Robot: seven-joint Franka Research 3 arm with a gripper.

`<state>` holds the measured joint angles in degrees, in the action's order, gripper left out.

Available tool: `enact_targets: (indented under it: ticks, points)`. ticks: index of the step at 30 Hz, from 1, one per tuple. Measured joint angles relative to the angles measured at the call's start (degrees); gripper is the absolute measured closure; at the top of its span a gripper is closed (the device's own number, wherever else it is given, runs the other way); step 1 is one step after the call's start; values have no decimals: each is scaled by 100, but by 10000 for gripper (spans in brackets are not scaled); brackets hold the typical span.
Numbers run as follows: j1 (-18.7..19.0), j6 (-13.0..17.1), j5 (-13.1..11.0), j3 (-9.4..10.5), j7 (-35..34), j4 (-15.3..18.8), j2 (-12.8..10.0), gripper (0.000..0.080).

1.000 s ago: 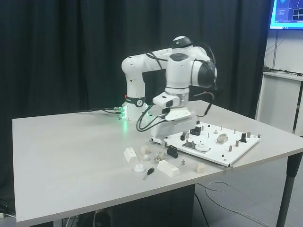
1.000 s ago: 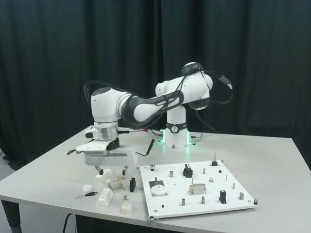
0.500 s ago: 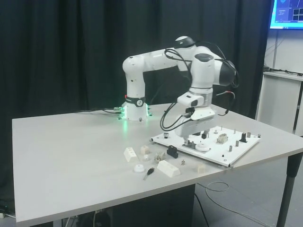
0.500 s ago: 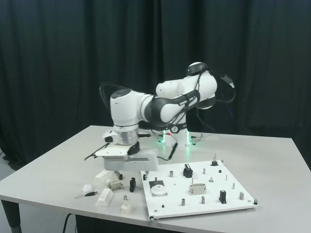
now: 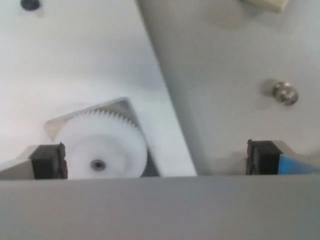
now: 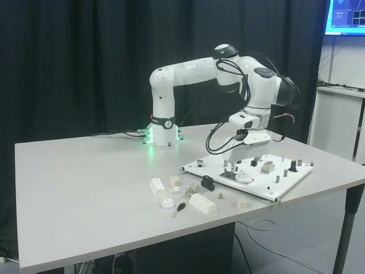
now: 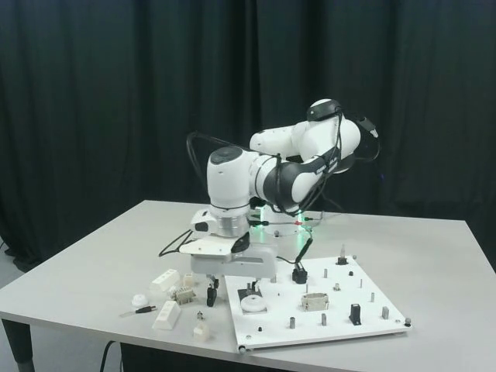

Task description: Remove large gear.

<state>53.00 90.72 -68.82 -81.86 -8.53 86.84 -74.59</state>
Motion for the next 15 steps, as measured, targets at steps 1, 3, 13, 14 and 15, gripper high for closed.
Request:
enact_targets:
  ticks: [1, 3, 13, 14, 15]
  points:
    - [41, 0, 7, 1, -20, 38, 0, 3]
    - [115, 0, 14, 1, -58, 110, 0, 3]
    - [369, 82, 0, 4, -155, 422, 9, 3]
    - [382, 106, -12, 8, -159, 442, 13, 3]
    - [392, 128, -27, 14, -165, 459, 16, 3]
